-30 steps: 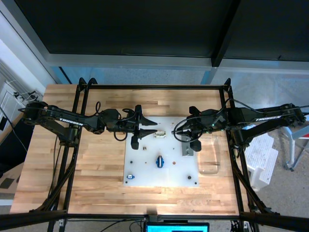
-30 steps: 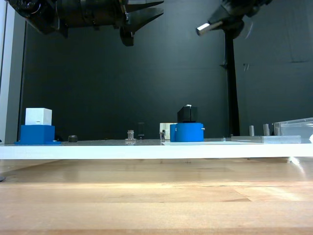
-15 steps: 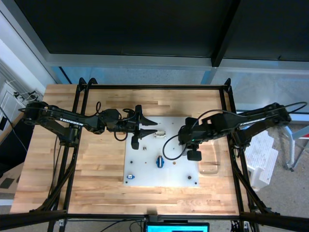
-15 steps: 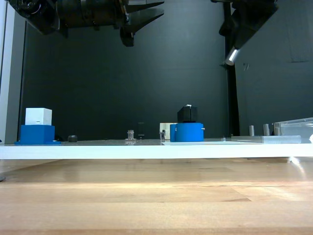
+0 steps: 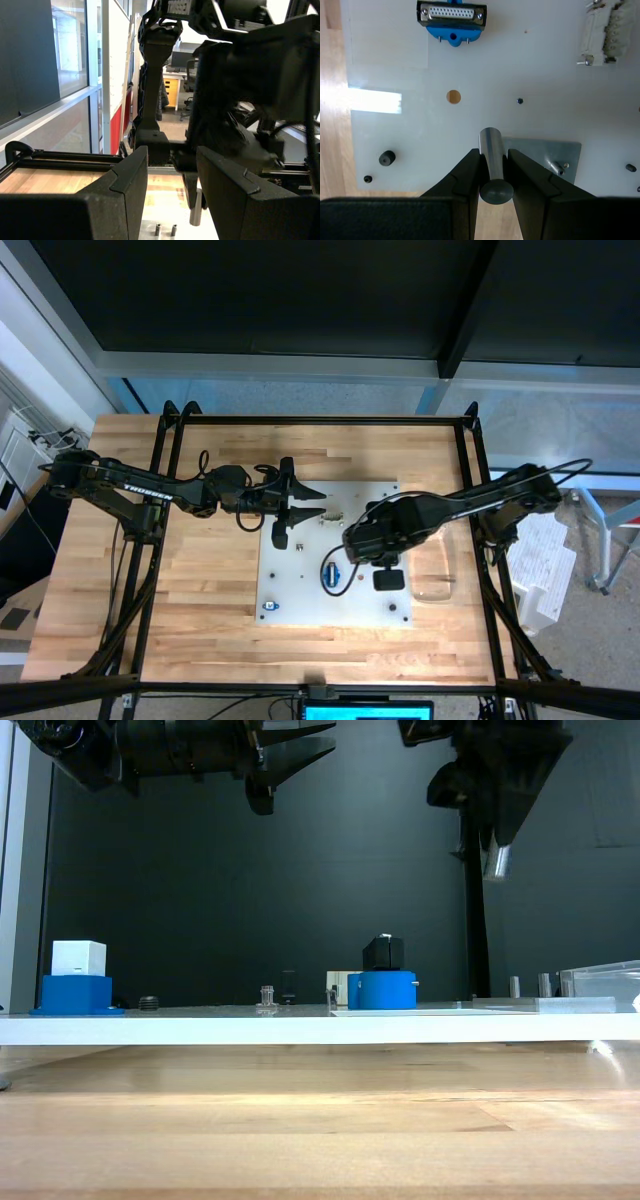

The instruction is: Pick the 16mm cylinder and install on the taskboard

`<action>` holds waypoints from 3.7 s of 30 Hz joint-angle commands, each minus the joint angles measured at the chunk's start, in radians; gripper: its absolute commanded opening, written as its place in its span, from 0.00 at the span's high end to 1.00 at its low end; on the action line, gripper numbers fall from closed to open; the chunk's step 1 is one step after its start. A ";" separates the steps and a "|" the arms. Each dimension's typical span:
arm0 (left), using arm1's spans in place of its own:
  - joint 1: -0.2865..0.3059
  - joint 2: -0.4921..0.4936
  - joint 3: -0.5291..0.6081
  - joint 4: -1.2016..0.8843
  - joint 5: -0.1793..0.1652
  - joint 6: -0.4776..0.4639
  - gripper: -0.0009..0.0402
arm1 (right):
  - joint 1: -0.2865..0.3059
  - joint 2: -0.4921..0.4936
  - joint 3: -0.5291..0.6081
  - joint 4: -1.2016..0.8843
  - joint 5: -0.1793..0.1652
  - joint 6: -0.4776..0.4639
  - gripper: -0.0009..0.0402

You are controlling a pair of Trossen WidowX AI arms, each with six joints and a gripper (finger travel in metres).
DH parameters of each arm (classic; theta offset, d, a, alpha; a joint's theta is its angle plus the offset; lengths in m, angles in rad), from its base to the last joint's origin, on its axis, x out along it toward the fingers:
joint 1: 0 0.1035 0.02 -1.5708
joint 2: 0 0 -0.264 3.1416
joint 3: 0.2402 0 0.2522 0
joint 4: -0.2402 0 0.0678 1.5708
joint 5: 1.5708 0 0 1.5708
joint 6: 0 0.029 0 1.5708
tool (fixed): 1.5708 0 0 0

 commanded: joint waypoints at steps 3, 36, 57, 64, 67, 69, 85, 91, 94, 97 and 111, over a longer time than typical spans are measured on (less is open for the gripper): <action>0.000 0.000 0.000 0.000 0.000 0.000 0.66 | 0.003 0.089 0.080 -0.053 -0.030 -0.006 0.98; 0.000 0.001 0.000 0.000 0.000 0.000 0.66 | 0.024 0.274 0.116 -0.005 -0.071 0.011 0.98; 0.000 0.000 0.000 0.001 0.000 0.000 0.66 | 0.032 0.291 0.095 0.039 -0.053 0.022 0.98; 0.000 0.000 0.000 0.000 0.000 0.000 0.66 | 0.034 0.291 0.080 0.045 -0.053 0.021 0.98; 0.000 0.001 0.000 0.001 0.000 0.000 0.66 | 0.035 0.291 0.075 0.055 -0.053 0.020 0.98; 0.000 0.000 0.000 0.000 0.000 0.000 0.66 | 0.035 0.291 0.071 0.063 -0.053 0.020 0.98; 0.000 0.000 0.000 0.000 0.000 0.000 0.66 | 0.037 0.307 0.065 0.071 -0.053 0.016 0.98; 0.000 0.000 0.000 0.000 0.000 0.000 0.66 | 0.037 0.307 0.061 0.070 -0.053 0.014 0.98; 0.000 0.001 0.000 0.000 0.000 0.000 0.66 | 0.037 0.307 0.057 0.073 -0.053 0.014 0.98; 0.000 0.000 0.000 0.001 0.000 0.000 0.66 | 0.037 0.307 0.057 0.073 -0.053 0.014 0.98; 0.000 0.000 0.000 0.001 0.000 0.000 0.66 | 0.040 0.307 0.042 0.084 -0.054 0.013 0.98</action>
